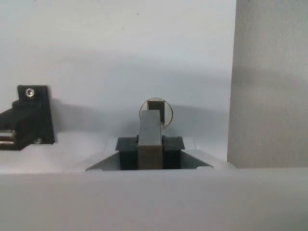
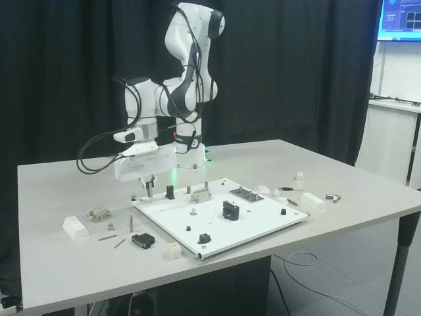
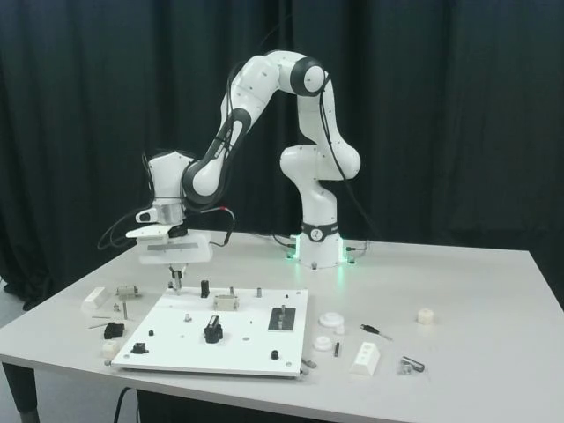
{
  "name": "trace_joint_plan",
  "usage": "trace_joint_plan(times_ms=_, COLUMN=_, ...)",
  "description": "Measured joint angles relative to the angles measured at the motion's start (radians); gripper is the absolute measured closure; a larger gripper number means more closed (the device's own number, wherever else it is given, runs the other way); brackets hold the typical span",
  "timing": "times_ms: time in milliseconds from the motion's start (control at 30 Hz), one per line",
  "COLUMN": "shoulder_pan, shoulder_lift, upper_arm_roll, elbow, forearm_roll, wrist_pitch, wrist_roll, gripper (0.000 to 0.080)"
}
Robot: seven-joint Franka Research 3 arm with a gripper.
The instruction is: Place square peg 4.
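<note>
My gripper [image 1: 150,153] is shut on the square peg [image 1: 150,137], a grey bar standing upright between the two black fingers [image 1: 126,150]. The peg's tip hangs right at a round metal socket [image 1: 156,110] on the white board [image 1: 120,53]; I cannot tell whether it touches. The room views place the gripper [image 2: 148,184] [image 3: 176,278] low over the board's far left corner [image 2: 141,201] [image 3: 163,304], with the peg [image 2: 148,189] pointing down.
A black bracket [image 1: 30,118] [image 2: 170,191] [image 3: 204,288] stands on the board close beside the gripper. More fixtures sit on the board, among them a black block [image 2: 229,210]. Loose parts lie on the grey table [image 2: 59,197] around it, including a white block [image 2: 75,226].
</note>
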Motion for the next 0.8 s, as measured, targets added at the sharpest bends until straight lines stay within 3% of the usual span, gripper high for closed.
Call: trace_joint_plan(times_ms=800, shoulder_pan=0.003, shoulder_lift=-0.014, upper_arm_roll=-0.003, elbow=0.007, forearm_roll=-0.004, wrist_pitch=-0.012, wrist_roll=0.0, gripper=0.0707)
